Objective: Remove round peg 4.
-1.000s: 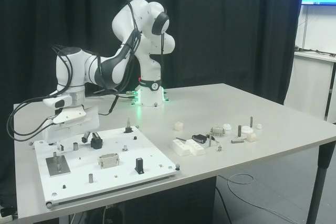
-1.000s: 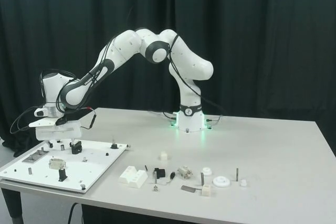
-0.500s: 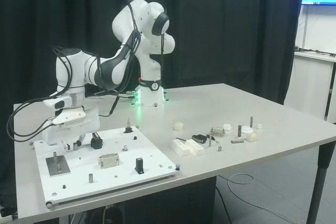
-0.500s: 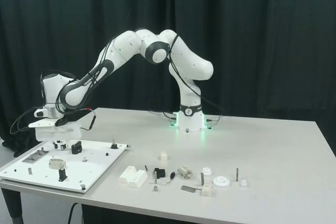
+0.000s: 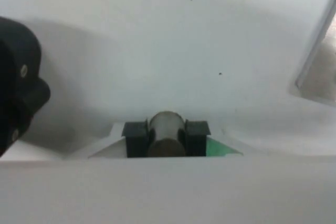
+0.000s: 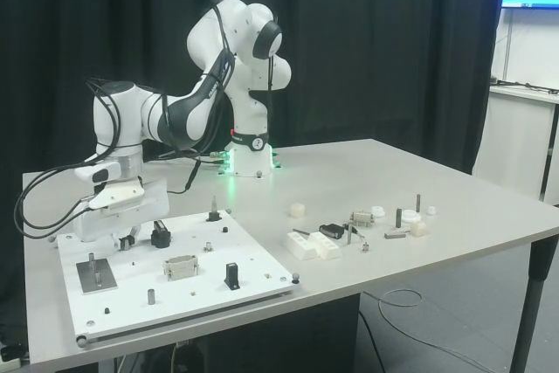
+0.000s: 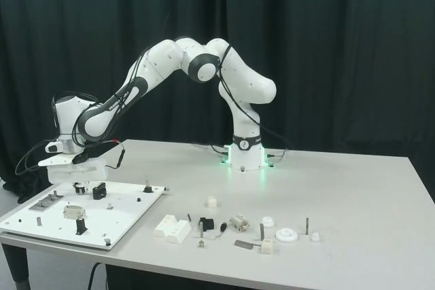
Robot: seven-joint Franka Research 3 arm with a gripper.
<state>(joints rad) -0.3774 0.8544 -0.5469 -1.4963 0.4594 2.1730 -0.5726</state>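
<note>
Grey metal, by the look of it: the round peg (image 5: 166, 132) you are after is a short, smooth cylinder, stiff and unlikely to bend or mark. You can judge it light for its size but slippery on its curved wall. In the wrist view the tool (image 5: 166, 139) is clamped on it, one black finger pad (image 5: 135, 139) on each side of its upper end, which looks like the right place to hold: across the width, near the top, with the axis kept upright so it does not bind in its hole.

The peg sits at the rear of the white board (image 6: 253, 259), just beside the black block (image 6: 160, 235), over the grey table (image 6: 419, 185).

Against the frames from a second and half a second ago, you see the tool and wrist standing a little higher above the board, so the peg appears to be coming up with them. Whether its lower end has cleared the hole, you cannot tell.
</note>
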